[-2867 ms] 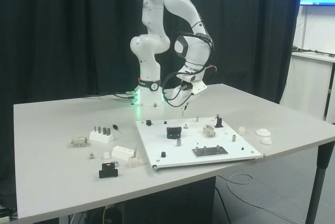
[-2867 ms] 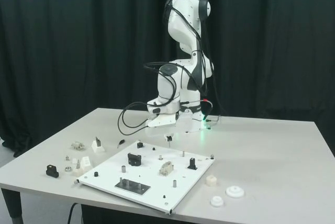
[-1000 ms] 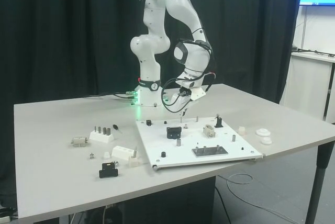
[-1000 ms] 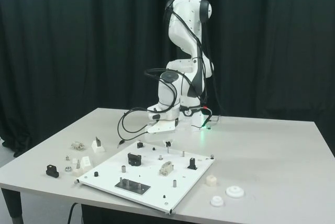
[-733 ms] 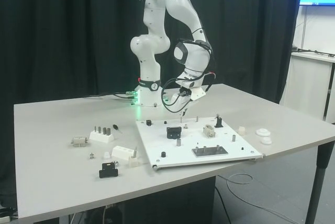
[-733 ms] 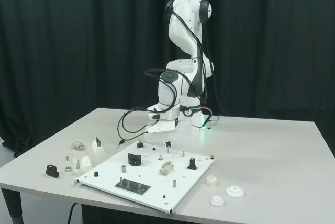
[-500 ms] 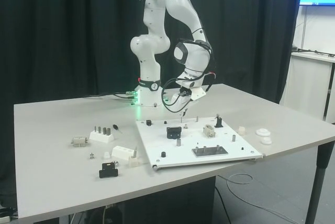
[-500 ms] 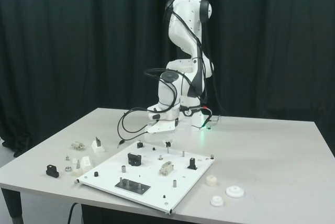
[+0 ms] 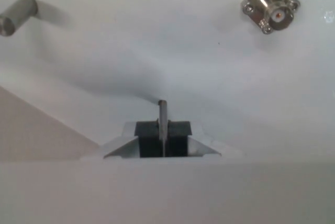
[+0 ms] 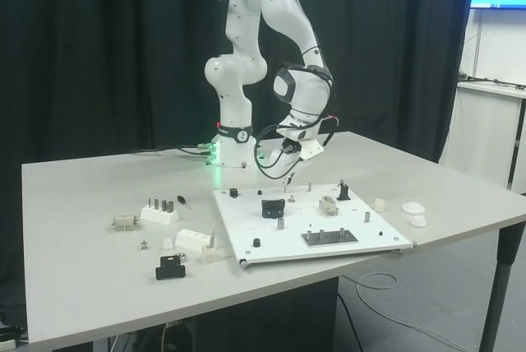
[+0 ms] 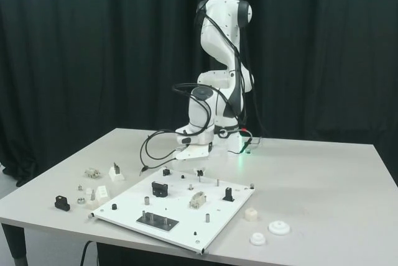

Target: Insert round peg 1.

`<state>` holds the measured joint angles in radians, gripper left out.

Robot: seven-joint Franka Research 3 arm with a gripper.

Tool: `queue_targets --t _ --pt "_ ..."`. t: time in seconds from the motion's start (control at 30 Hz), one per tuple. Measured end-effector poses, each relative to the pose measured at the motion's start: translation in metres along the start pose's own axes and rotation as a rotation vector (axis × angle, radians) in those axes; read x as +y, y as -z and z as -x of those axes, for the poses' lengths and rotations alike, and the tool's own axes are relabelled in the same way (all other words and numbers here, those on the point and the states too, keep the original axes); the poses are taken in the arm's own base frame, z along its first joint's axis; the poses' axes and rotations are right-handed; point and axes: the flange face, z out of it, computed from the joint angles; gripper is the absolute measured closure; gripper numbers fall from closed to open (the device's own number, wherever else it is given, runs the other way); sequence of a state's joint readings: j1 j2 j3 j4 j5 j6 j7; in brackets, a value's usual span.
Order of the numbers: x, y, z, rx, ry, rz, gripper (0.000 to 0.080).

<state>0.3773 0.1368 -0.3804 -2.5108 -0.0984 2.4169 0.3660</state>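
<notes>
Peg point(image 9: 163, 120) matt metal (thin); board point(image 9: 209, 77) smooth white

On the table point(image 10: 74, 204) lies the board point(image 10: 246, 233) before the arm's base point(image 10: 228, 153), with the end effector point(image 10: 288, 179) low over its rear part, loose parts point(image 10: 177, 241) to one side and discs point(image 10: 413, 212) to the other.

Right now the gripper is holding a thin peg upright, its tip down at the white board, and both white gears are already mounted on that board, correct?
Not quite. The gripper does hold the thin peg with its tip at the white board, but the second room view shows both white gears lying on the grey table beside the board, not mounted on it.
</notes>
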Motion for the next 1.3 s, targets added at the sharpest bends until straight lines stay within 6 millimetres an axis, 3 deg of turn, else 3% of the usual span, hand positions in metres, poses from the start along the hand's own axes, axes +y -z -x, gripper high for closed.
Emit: queue_targets --t 0.4,0.43,0.67,0.7,0.73,0.77,1.3 --pt "-0.002 -0.009 -0.001 0.002 0.001 0.007 0.0774" --pt "-0.002 -0.009 -0.001 0.003 0.001 0.007 0.0560" --pt "-0.003 -0.004 -0.005 0.015 -0.001 0.002 0.0560" --pt "-0.003 -0.003 -0.005 0.017 -0.001 0.001 0.0251" --pt "-0.003 -0.001 -0.006 0.020 -0.001 -0.001 0.0251" --pt "-0.003 0.000 -0.007 0.023 -0.002 -0.002 0.0053" --pt "0.000 0.023 -0.009 0.050 0.000 -0.018 0.0005"
